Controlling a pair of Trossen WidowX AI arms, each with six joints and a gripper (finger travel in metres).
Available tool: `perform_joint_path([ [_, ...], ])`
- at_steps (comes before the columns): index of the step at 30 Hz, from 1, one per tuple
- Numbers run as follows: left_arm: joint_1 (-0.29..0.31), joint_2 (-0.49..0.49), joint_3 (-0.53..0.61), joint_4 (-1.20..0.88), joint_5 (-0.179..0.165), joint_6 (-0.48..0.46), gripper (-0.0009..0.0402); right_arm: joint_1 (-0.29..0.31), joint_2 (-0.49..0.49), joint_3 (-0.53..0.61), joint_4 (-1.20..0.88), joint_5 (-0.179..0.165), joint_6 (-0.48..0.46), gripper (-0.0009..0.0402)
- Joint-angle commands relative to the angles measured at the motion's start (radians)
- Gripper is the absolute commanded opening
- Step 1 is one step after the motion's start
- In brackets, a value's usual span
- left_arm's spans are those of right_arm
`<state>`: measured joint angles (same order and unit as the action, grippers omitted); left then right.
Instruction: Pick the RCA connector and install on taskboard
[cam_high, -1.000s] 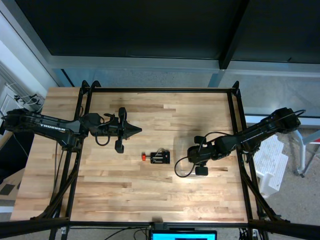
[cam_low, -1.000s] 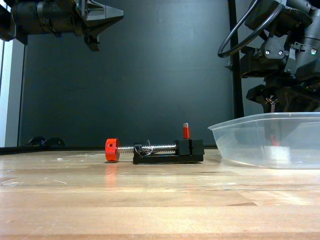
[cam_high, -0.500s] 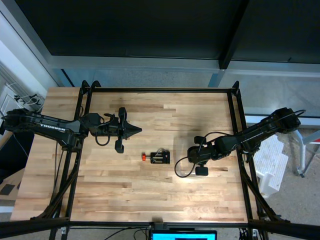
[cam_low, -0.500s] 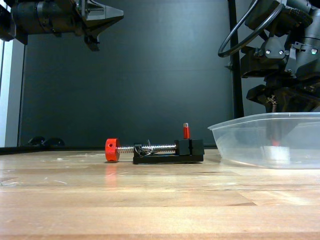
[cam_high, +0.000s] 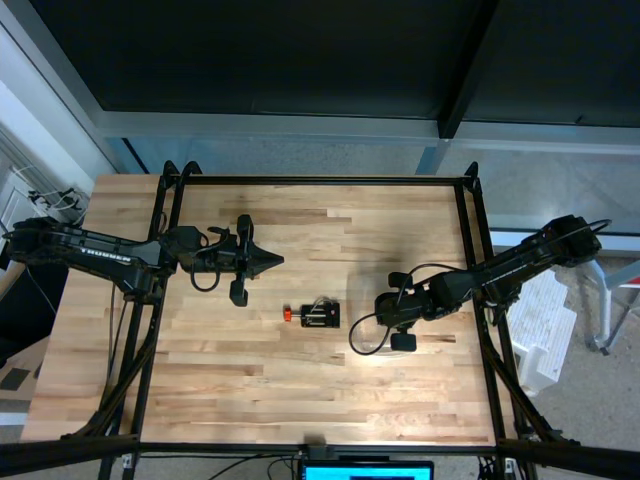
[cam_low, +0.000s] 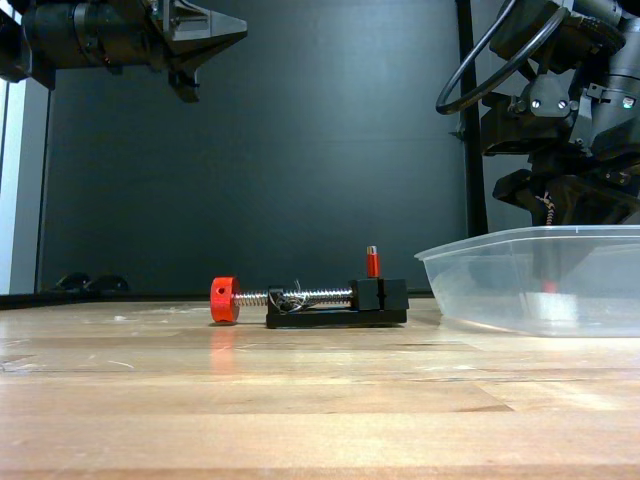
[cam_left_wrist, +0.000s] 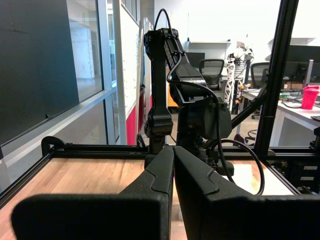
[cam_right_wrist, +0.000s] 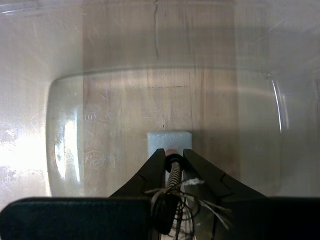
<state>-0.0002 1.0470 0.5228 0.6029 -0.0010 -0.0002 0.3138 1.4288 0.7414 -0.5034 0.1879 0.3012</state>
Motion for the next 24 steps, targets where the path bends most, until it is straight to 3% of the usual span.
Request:
perform_joint_path([
  [1,0.000,0.000,0.000,0.000,0.000,0.000,0.0000,0.000,-0.003,0.001,0.000,0.000,0.000,0.0002],
  [13,0.000,0.000,0.000,0.000,0.000,0.000,0.0000,0.000,-0.048,0.053,-0.071,0.000,0.000,0.0002],
  [24,0.000,0.000,0.000,0.000,0.000,0.000,0.0000,-0.004,-0.100,0.210,-0.266,0.002,0.005,0.0002],
])
